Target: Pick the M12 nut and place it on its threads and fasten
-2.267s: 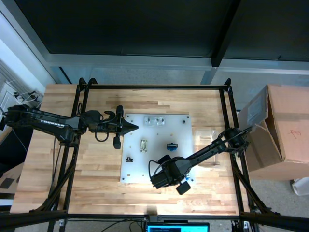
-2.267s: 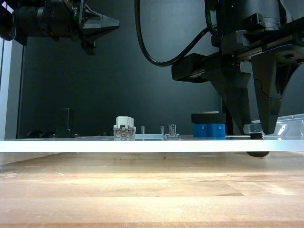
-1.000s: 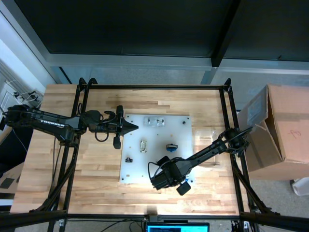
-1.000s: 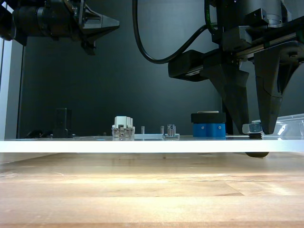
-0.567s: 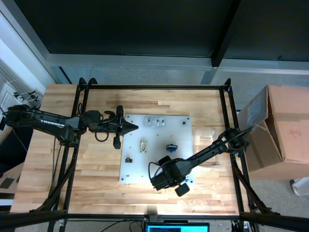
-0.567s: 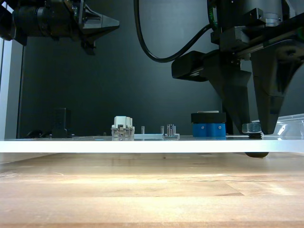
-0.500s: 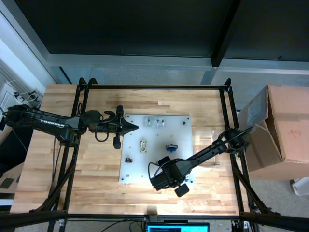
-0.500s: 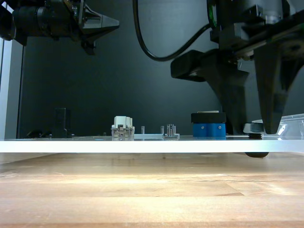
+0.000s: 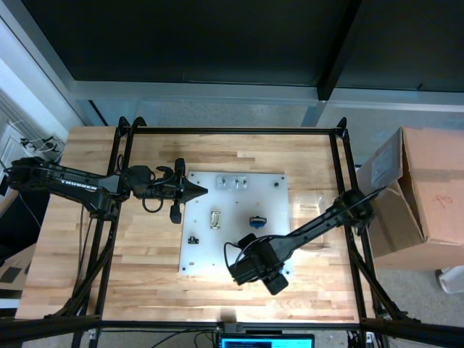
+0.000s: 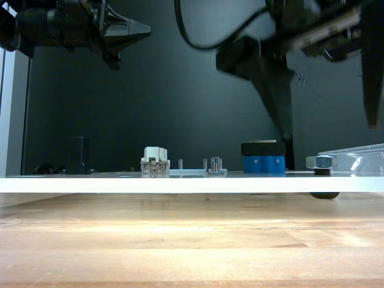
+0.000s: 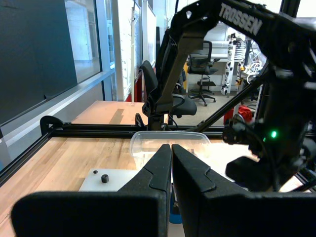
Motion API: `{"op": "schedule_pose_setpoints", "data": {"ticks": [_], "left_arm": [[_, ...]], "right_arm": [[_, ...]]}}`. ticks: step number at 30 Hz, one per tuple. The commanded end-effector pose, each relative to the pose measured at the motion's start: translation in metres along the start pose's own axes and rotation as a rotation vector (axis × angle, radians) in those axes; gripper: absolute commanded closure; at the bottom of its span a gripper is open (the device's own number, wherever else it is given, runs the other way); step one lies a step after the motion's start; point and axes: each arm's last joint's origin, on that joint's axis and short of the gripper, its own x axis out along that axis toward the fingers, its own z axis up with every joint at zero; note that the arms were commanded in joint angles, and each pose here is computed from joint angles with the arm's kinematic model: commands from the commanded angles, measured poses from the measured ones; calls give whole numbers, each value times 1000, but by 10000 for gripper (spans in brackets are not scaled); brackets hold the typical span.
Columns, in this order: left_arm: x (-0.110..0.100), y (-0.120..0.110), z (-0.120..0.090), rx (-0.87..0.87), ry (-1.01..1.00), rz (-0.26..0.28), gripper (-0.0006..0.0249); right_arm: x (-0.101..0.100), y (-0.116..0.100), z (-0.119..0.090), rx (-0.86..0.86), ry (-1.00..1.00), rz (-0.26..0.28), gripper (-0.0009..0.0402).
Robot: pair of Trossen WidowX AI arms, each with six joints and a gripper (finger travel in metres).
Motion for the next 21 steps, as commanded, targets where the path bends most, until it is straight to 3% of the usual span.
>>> {"op": "schedule_pose_setpoints", "data": {"ticks": [1, 5, 17, 19, 21], "left_arm": [[0, 0, 0, 0, 0, 0, 243], [0, 0, 0, 0, 0, 0, 243], [0, 0, 0, 0, 0, 0, 243], [0, 0, 0, 0, 0, 0, 243], [0, 0, 0, 0, 0, 0, 243]], "right_arm": [[-11, 1, 4, -298, -2, 41, 80], [-15, 2, 8, -661, -53, 78, 75], [-15, -2, 4, -1969, -73, 64, 75], [-15, -2, 4, -2088, -81, 68, 75], [-14, -1, 4, -2096, -109, 75, 75]]}}
